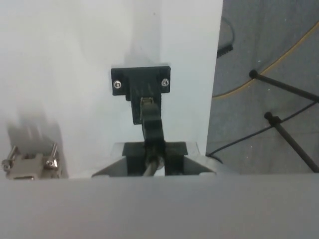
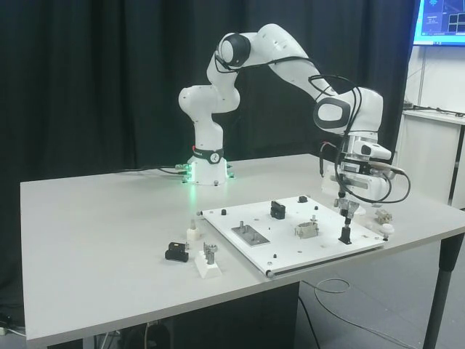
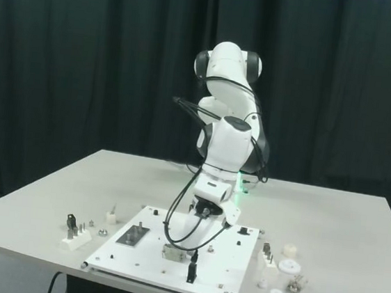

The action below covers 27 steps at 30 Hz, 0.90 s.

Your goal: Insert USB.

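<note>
Your large grey counter [image 2: 94, 218] fills the lower half of the first room view and carries the flat white square task board [image 2: 290, 240] near its front right edge, so every fixture sits within the arm's reach. The white jointed robot arm [image 2: 276, 43] arches from its base at centre frame down toward the board's right side, wrist pointing straight down, which I judge keeps the plug square to the port. The tool [image 2: 347, 207] is clamped on the slim black USB plug [image 1: 151, 127], with its cable trailing up between the fingers. In the wrist view the plug's tip sits at the mouth of the black screwed-down socket block [image 1: 140, 79] at centre frame; how deep it sits I cannot tell. Small white and metal loose parts [image 3: 284, 268] lie beside the board at lower right of the second room view, clear of the work.
</note>
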Motion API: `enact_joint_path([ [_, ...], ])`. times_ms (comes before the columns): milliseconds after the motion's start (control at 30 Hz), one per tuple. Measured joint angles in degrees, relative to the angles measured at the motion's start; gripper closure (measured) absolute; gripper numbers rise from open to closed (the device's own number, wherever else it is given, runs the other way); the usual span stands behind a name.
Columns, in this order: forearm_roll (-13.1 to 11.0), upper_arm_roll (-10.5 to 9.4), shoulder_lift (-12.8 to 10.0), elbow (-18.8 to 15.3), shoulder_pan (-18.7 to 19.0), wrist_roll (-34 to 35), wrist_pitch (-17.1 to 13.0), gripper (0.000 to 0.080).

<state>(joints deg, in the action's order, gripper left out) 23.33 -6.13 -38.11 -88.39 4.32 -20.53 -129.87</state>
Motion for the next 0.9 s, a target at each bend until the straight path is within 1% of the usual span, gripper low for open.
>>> enact_joint_path([
  [433,0.1,-0.23,-0.1,-0.1,0.0,0.8,0.0,0.0733],
  [900,0.7,-0.23,-0.3,-0.1,-0.2,1.7,-0.1,0.0733],
])
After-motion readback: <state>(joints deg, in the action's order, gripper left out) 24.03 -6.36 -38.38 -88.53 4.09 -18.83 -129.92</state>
